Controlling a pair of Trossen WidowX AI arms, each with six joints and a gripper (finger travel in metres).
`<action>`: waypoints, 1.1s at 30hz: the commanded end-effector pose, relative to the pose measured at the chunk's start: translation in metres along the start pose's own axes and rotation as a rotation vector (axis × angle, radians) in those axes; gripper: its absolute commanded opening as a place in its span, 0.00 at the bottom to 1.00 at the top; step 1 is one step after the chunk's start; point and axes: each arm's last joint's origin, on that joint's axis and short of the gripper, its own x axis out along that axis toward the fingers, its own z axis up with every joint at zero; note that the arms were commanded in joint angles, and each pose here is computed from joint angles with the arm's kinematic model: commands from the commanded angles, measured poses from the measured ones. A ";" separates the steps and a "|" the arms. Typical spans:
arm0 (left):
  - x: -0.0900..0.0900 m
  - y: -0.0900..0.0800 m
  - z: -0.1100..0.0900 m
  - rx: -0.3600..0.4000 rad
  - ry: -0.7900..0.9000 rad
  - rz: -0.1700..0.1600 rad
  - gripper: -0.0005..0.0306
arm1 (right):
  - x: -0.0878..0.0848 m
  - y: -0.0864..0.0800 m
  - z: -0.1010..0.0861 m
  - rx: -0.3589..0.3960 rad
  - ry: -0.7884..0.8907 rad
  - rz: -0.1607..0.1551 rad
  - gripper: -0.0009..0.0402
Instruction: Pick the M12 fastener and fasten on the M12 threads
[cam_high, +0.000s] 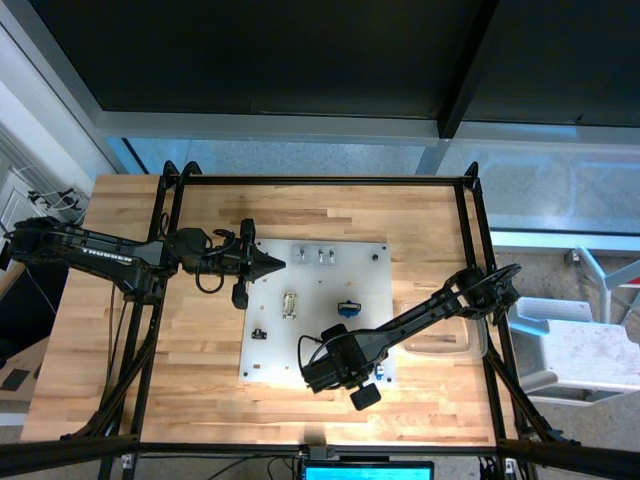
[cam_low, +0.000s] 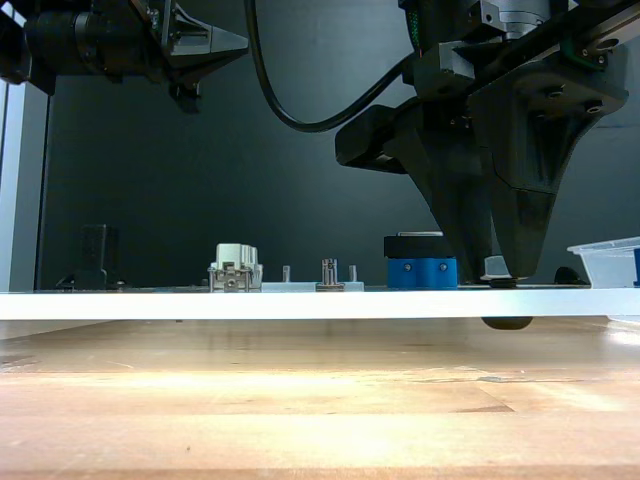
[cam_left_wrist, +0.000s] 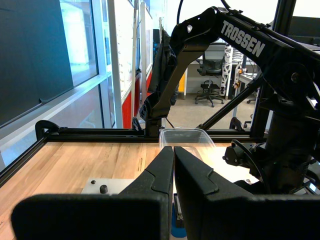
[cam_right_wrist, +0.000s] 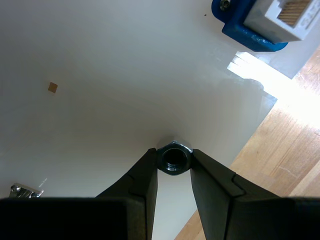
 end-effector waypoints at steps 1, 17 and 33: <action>0.000 0.000 0.000 0.000 -0.001 0.000 0.02 | 0.000 0.001 0.000 0.002 0.003 0.015 0.09; 0.000 0.000 0.000 0.000 -0.001 0.000 0.02 | -0.007 -0.003 0.001 -0.020 0.023 0.021 0.40; 0.000 0.000 0.000 0.000 0.000 0.000 0.02 | -0.065 -0.007 0.017 -0.648 0.129 0.007 0.47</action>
